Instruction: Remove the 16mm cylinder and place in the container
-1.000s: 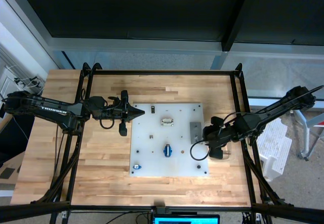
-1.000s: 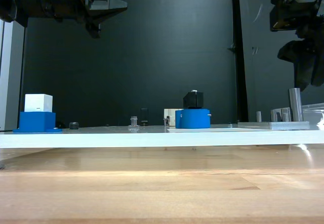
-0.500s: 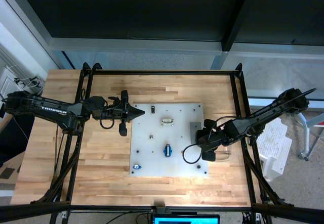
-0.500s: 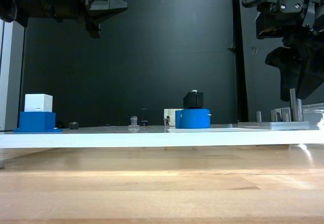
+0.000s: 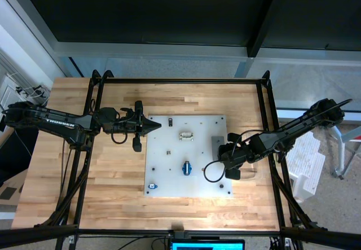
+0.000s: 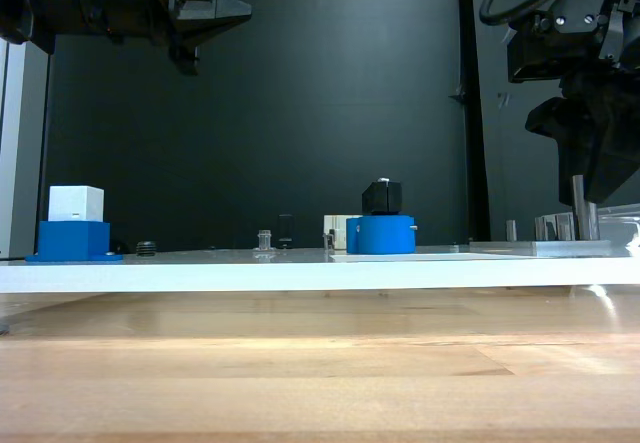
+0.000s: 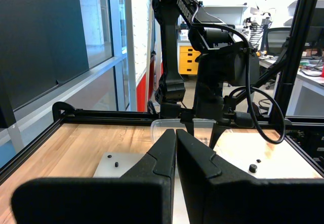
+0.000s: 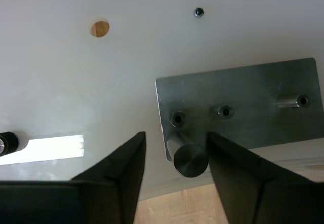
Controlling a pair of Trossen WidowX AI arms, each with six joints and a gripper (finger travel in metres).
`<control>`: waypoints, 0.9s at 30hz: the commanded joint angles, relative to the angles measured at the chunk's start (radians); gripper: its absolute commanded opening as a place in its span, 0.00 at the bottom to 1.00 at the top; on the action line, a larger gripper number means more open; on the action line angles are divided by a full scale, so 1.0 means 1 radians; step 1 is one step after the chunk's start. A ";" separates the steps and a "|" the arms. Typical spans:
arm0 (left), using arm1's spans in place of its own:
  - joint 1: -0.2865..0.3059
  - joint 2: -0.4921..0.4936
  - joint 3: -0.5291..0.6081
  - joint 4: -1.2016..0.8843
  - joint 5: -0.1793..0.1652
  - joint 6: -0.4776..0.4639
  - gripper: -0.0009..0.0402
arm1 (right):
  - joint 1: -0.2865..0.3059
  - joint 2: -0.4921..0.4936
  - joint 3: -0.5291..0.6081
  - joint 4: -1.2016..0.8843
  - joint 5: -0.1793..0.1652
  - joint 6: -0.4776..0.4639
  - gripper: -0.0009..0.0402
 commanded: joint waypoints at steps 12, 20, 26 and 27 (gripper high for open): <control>0.000 0.000 0.000 0.000 0.000 0.000 0.02 | 0.000 -0.024 -0.001 -0.001 0.001 -0.034 0.03; 0.000 0.000 0.000 0.000 0.000 0.000 0.02 | 0.000 -0.101 0.008 -0.003 0.001 -0.036 0.04; 0.000 0.000 0.000 0.000 0.000 0.000 0.02 | 0.001 -0.177 0.008 -0.007 0.002 -0.036 0.04; 0.000 0.000 0.000 0.000 0.000 0.000 0.02 | 0.000 -0.186 0.008 -0.015 0.001 -0.036 0.04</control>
